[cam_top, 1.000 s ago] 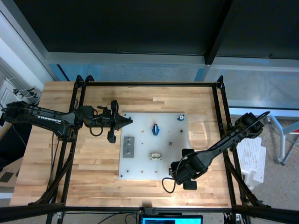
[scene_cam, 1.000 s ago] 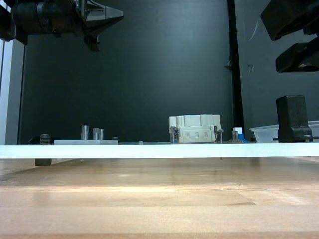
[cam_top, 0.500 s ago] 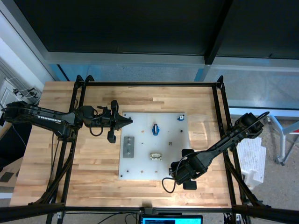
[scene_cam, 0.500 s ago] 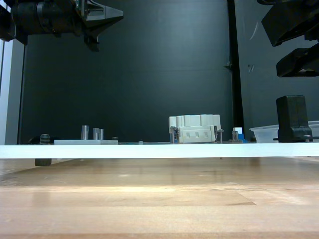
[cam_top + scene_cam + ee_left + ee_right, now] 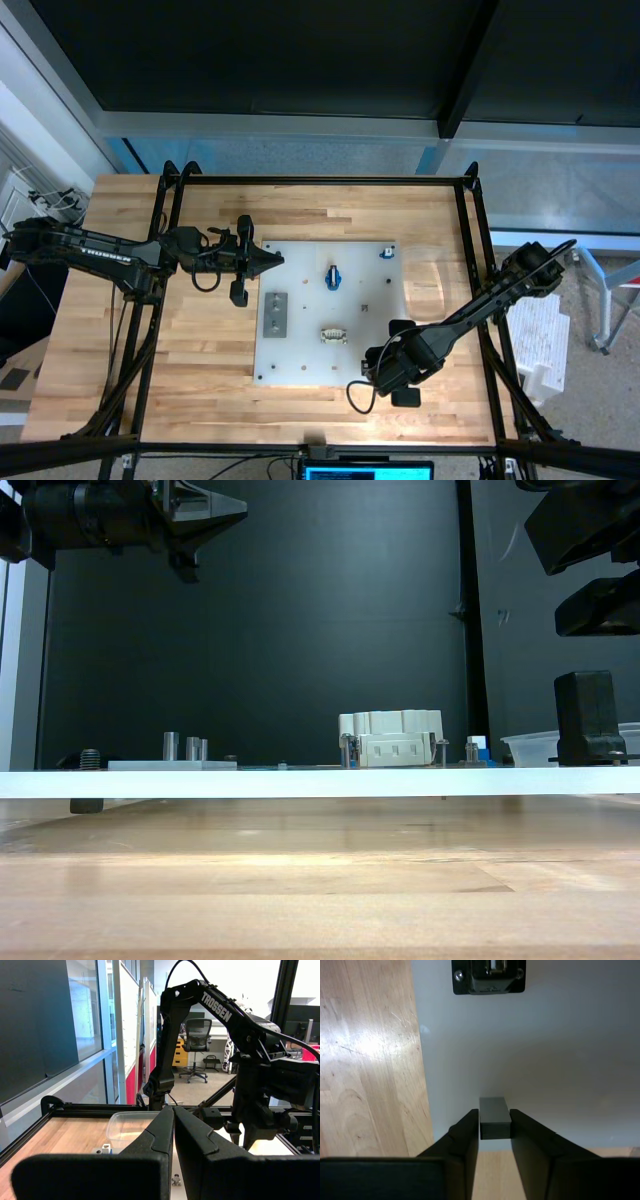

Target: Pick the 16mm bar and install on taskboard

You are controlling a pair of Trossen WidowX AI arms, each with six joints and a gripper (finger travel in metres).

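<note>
Grip check first: the right hand point(image 5: 494, 1121) is clenched on the bar point(image 5: 495, 1116), low and right in the high view, over the near right corner of the board point(image 5: 300, 360). My judgement: carry the bar level and line it up before pressing, since a tilt would probably jam it. Farther up, at the board's upper-left corner, the left hand point(image 5: 272, 259) hangs clenched and empty.

black trossen-marked arms point(image 5: 220, 1005), seemingly looped cables point(image 5: 357, 397)
</note>
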